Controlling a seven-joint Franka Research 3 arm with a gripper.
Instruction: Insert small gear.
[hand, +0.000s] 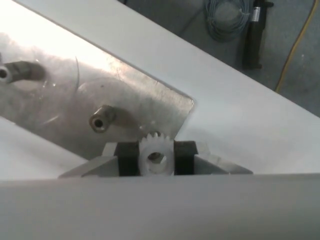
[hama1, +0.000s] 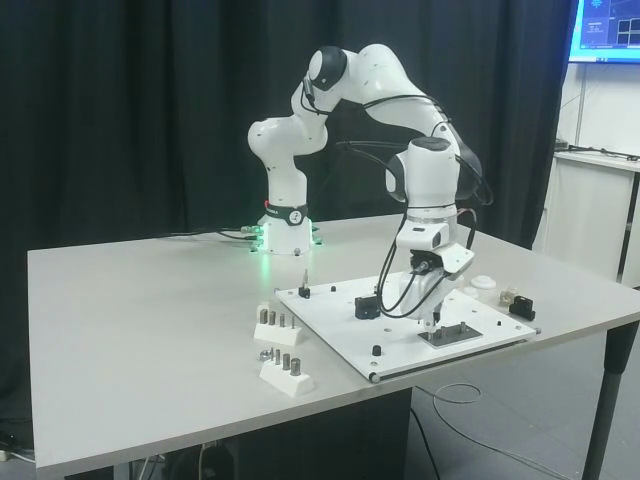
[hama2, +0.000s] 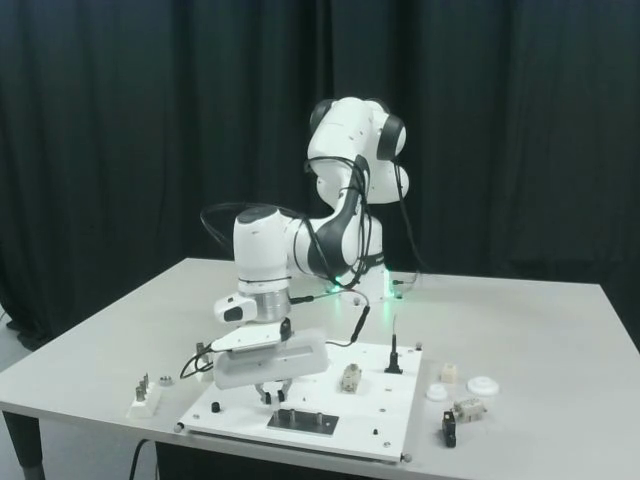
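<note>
Two black fingers (hand: 127, 157) clamped on small white gear (hand: 156, 156), teeth upward, bore showing, in the gripper (hand: 156, 159) just above metal plate (hand: 95, 100). Nearest the gear, one short steel peg (hand: 102, 119) standing on the plate; a second peg (hand: 15, 71) well apart, toward the plate's other end. Beneath, white board (hama1: 400, 335) on grey table (hama1: 130, 330), two white blocks of pins (hama1: 277, 345) beside it. Beyond, white arm (hama1: 380, 90) arched before black curtain (hama2: 120, 120).
</note>
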